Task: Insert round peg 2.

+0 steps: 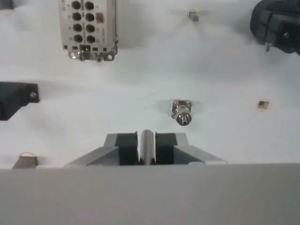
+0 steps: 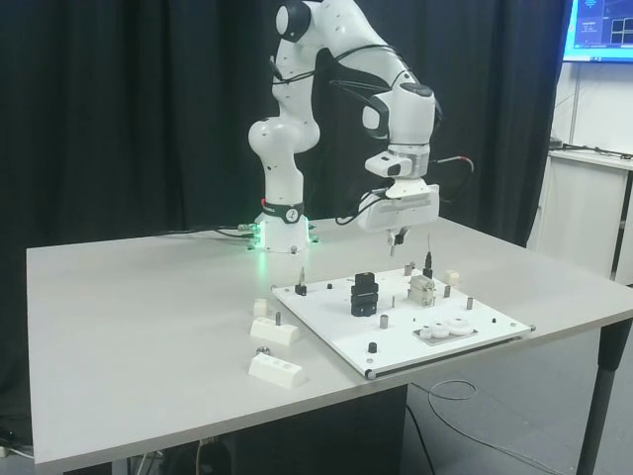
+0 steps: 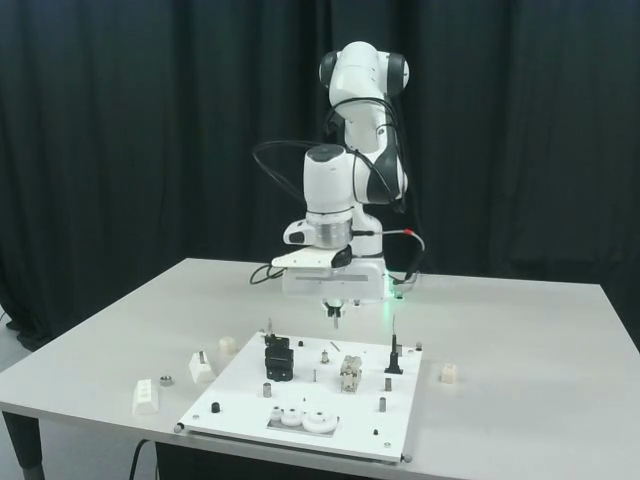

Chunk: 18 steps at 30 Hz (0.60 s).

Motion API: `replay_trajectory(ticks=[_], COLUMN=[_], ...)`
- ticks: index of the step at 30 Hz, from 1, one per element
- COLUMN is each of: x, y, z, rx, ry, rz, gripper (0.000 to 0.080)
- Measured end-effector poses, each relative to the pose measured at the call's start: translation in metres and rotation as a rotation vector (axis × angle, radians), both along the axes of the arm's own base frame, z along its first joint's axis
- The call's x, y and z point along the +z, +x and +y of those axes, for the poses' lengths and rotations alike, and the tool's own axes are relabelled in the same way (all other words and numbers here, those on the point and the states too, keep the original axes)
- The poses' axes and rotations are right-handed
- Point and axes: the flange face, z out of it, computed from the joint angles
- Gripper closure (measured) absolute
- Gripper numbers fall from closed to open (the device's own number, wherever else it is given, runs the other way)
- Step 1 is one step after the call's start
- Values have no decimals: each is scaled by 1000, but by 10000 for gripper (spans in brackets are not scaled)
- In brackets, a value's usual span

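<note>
In the wrist view my gripper [image 1: 146, 152] is shut on a grey round peg [image 1: 146, 142], which stands upright between the black pads [image 1: 125, 149]. The white task board [image 1: 93, 103] lies well below it. A small threaded metal socket [image 1: 182, 113] sits on the board just past the fingertips and a little to one side. In the room views the gripper [image 2: 396, 237] [image 3: 334, 317] hangs above the far part of the board [image 2: 415, 341] [image 3: 300, 405], touching nothing on it.
A grey multi-pin connector block [image 1: 88, 28] [image 2: 422, 289] [image 3: 350, 374] and black blocks [image 1: 14, 98] [image 2: 363, 294] [image 3: 276, 360] stand on the board. White gears [image 2: 445, 332] [image 3: 300, 418] sit near its front edge. White holder blocks [image 2: 275, 368] [image 3: 146, 396] lie on the table beside the board.
</note>
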Motion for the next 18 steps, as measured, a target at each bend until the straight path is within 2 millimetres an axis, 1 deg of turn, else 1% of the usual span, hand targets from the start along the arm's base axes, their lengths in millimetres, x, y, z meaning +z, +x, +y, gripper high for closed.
replay_trajectory(ticks=[11, 18], x=[-11, -17], y=[-14, -28], z=[15, 25], rx=[2, 25], ry=[-21, -27], rz=[-14, -14], gripper=[728, 728])
